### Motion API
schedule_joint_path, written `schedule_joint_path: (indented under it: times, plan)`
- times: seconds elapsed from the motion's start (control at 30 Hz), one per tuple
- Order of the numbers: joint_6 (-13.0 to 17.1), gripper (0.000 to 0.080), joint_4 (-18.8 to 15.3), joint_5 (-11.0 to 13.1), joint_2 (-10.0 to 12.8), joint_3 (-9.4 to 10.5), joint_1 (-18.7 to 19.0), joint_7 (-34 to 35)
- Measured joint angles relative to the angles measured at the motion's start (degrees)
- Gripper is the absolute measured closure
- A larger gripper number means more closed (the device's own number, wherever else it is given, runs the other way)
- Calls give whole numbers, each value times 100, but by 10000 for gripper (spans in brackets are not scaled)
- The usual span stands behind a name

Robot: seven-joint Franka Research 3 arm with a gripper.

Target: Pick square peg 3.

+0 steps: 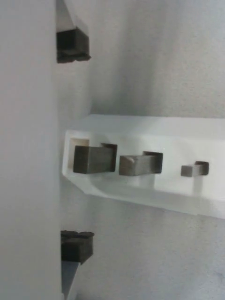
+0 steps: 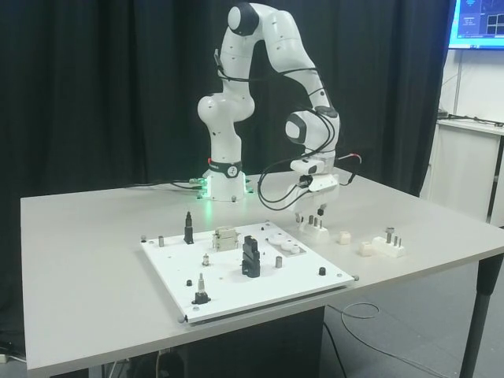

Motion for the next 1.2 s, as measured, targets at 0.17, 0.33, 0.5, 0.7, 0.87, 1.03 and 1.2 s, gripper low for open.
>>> schedule_joint_path:
  times: [0.17,0.33,0.5,0.7,0.87,1.03,1.2]
  plan:
    - [37,3,0,3,29,14,0,0]
    - [101,3,-3,9,62,27,0,0]
    - [167,3,-7,27,87,36,0,0]
    - [209,120,-10,56,120,38,-2,0]
    - [215,294,-10,56,129,38,-9,0]
    - [215,294,-10,56,131,38,-16,0]
    - [218,668,-9,56,132,38,-24,0]
